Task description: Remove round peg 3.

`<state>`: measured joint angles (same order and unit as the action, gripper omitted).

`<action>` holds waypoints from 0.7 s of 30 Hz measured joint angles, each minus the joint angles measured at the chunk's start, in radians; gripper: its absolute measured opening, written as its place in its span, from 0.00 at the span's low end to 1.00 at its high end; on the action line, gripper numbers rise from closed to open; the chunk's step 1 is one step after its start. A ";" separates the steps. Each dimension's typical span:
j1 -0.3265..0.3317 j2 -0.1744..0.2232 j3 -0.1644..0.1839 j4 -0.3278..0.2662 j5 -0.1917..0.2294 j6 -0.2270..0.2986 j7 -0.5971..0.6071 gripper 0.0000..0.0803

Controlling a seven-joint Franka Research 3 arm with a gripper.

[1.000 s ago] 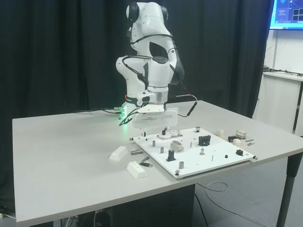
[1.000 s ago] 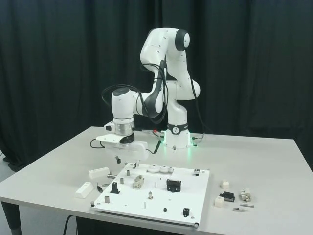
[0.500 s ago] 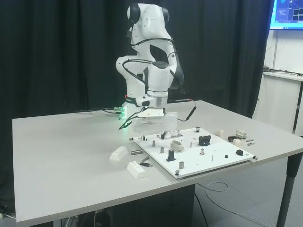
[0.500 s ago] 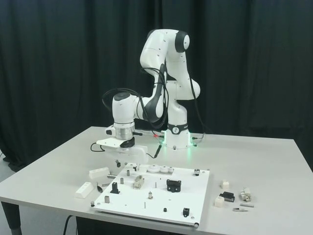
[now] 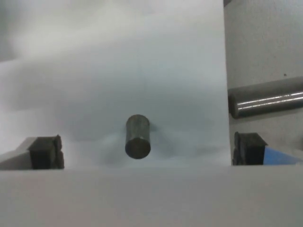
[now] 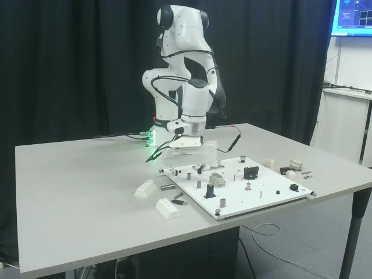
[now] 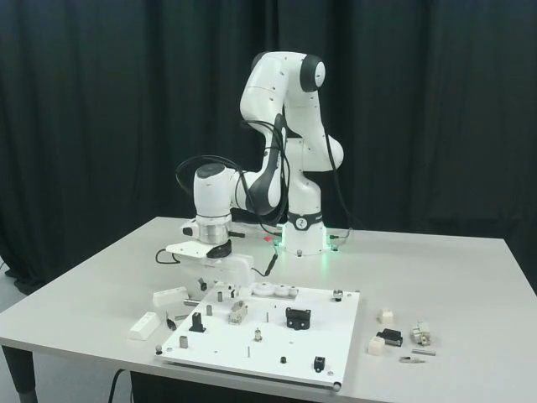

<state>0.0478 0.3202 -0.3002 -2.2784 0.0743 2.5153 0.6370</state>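
While the end effector (image 5: 142,151) stands spread around the round peg (image 5: 138,137), this apparently metal, rigid, slippery peg wants gripping across its sides.

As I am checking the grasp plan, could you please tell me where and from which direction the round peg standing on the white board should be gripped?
Grip the round peg on its curved side near the top, coming straight down from above. It stands upright on the white board, its round top free, centred between the open fingertips of the gripper.
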 joint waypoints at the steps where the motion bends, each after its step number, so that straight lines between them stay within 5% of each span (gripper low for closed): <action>1: 0.000 0.002 0.000 0.000 0.000 0.002 0.000 1.00; 21: 0.003 0.027 0.002 0.000 0.004 0.020 0.000 1.00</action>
<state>0.0506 0.3471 -0.2977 -2.2789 0.0788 2.5348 0.6369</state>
